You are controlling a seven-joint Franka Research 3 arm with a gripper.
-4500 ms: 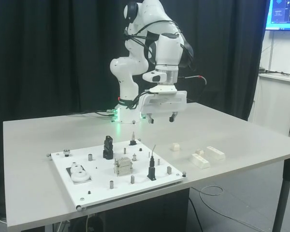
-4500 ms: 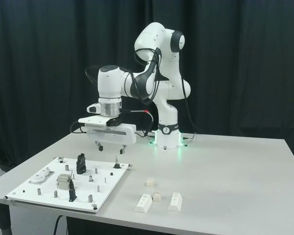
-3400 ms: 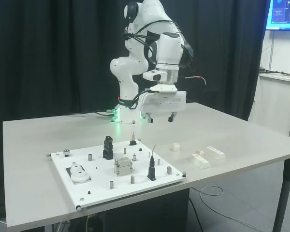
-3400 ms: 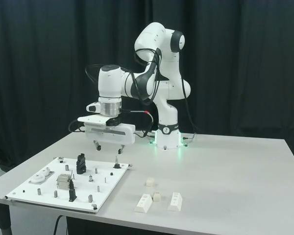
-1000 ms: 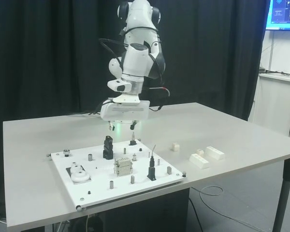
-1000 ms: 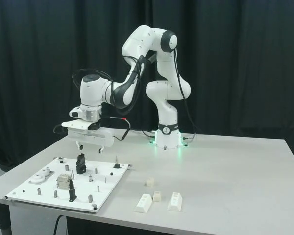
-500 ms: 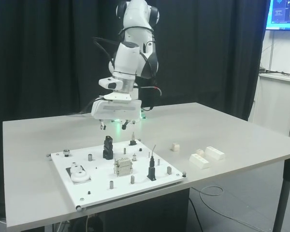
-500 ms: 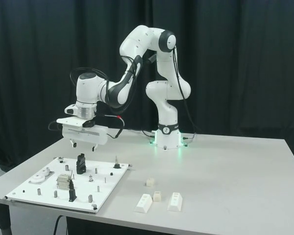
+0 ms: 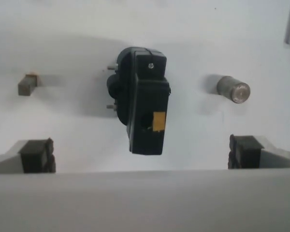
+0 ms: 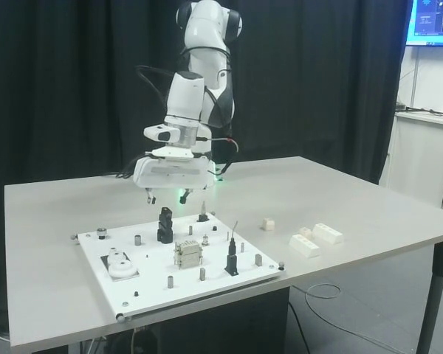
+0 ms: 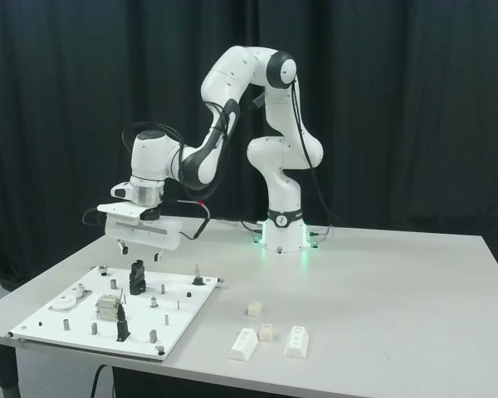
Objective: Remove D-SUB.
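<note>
The gripper (image 10: 166, 198), fingers spread and empty, hovers directly above the upright black D-SUB (image 9: 140, 99) plugged into the white board (image 10: 151, 284), far-left side; the connector sits between the fingertips.

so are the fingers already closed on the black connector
No, the fingers stand wide apart on either side of the black connector, touching nothing, with the gripper above the white board.

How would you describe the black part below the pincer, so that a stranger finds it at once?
On the grey table lies a white board. Near its rear edge, right under the open pincer, stands a black plug. It is chunkier than the slim black part at the front.
</note>
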